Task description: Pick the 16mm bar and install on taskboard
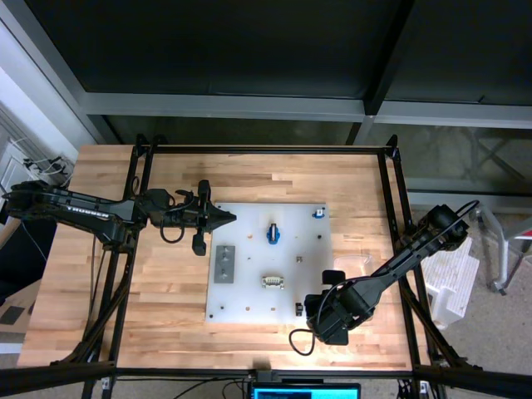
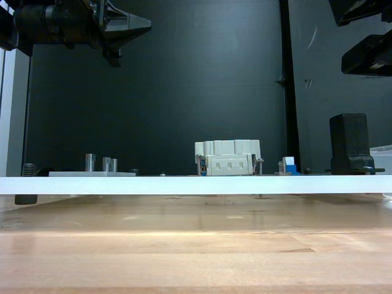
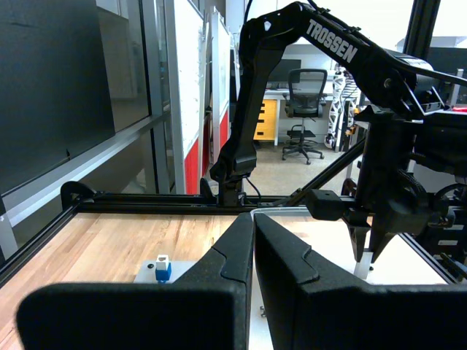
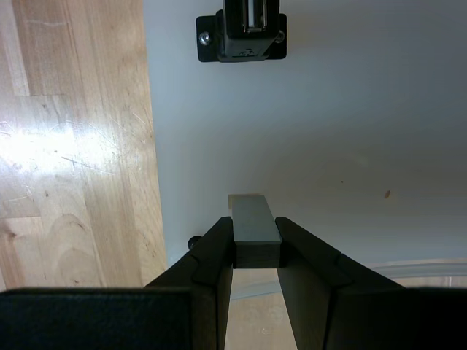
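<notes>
The taskboard (image 1: 249, 287) is a white square panel in the middle of the wooden table, seen edge-on in the low view as a white strip (image 2: 196, 184). My right gripper (image 4: 257, 246) hangs over the board's near right corner (image 1: 320, 309), shut on a short grey bar, the 16mm bar (image 4: 254, 217), which is clamped between its fingertips above the white surface. My left gripper (image 1: 223, 218) hovers high over the board's far left corner, shut with nothing in it (image 3: 253, 251).
On the board stand a grey metal block (image 1: 224, 263), a blue knob (image 1: 273, 233), a silver connector (image 1: 273, 283) and a small black square part (image 4: 241, 29). Black frame rails (image 1: 391, 191) border the table. Bare wood lies beside the board (image 4: 73, 146).
</notes>
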{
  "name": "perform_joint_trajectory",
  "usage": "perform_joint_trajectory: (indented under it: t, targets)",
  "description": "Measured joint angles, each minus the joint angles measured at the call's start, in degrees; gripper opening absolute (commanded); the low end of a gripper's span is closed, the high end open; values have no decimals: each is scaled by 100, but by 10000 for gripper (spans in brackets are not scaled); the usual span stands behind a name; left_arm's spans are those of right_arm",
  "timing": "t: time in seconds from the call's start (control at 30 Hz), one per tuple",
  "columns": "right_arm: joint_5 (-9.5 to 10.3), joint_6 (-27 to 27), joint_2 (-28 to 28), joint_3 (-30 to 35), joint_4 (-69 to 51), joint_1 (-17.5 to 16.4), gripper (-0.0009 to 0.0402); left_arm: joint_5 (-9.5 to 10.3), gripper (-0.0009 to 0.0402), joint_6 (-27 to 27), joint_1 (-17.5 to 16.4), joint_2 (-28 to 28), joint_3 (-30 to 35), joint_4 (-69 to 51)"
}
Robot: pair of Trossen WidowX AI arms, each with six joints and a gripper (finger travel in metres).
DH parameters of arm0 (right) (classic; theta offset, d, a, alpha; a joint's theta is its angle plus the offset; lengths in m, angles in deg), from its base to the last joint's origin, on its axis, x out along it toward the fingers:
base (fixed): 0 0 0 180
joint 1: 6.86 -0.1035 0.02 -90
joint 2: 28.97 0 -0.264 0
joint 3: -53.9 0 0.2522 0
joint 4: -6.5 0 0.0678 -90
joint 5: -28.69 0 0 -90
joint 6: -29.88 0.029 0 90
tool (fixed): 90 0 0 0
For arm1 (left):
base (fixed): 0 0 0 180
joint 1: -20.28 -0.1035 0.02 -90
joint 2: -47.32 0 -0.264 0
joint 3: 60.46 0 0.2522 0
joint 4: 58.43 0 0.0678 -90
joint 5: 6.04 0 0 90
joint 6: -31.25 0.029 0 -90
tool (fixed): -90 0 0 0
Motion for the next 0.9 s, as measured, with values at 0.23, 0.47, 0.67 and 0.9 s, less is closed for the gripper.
perform_joint_trajectory:
  t: [0.23,0.47,0.67,0.9]
  targets:
    - [2,-22,0,0,4,0,2,2,0,0,0,0,0,-2]
    - [7,-26,2,-46,50,-2,2,0,0,2,0,0,0,0]
    - [31,-31,9,-111,155,-2,2,0,0,2,0,0,-2,0]
    - [31,-48,9,-195,256,-2,2,2,0,2,0,0,-2,0]
